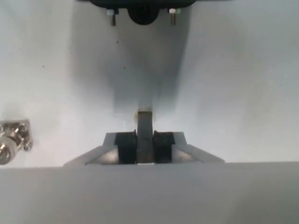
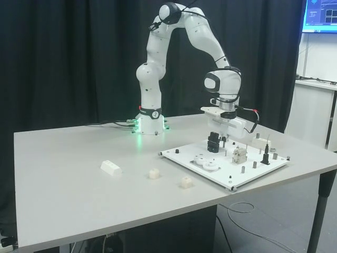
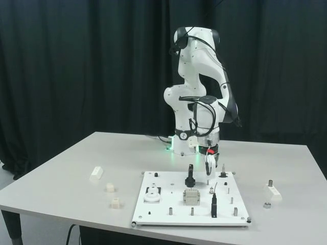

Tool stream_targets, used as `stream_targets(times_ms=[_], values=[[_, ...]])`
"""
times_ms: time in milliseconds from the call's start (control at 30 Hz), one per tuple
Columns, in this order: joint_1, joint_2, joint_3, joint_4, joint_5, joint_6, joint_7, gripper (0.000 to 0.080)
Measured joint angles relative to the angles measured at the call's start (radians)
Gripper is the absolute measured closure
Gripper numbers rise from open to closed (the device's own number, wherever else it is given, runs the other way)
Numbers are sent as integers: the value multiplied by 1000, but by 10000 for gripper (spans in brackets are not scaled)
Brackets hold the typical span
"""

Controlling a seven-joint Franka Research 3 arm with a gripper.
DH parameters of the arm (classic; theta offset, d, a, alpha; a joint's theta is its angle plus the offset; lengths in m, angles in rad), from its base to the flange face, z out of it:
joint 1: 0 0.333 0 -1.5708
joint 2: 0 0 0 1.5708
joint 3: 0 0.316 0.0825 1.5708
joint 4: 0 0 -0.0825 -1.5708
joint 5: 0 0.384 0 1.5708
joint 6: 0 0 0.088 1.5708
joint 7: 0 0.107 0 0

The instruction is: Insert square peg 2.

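Note:
In the wrist view my gripper is shut on a slim dark square peg. The black pads press it from both sides, and its end points down at the white board. From the first room view the gripper hangs just above the back part of the white board, right of a black upright part. The second room view places the gripper over the board's far half. I cannot make out the hole under the peg.
A metal connector is fixed to the board near the gripper. The board also carries white round parts, a grey block and several small posts. White blocks lie on the grey table. Another white piece lies beyond the board.

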Motion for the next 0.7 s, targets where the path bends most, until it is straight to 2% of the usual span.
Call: stream_targets(times_ms=[533,567,700], values=[[15,3,-23,0,1,0,-4,731],[18,3,-27,0,1,0,-4,175],[29,3,-40,4,1,-3,-4,175]])
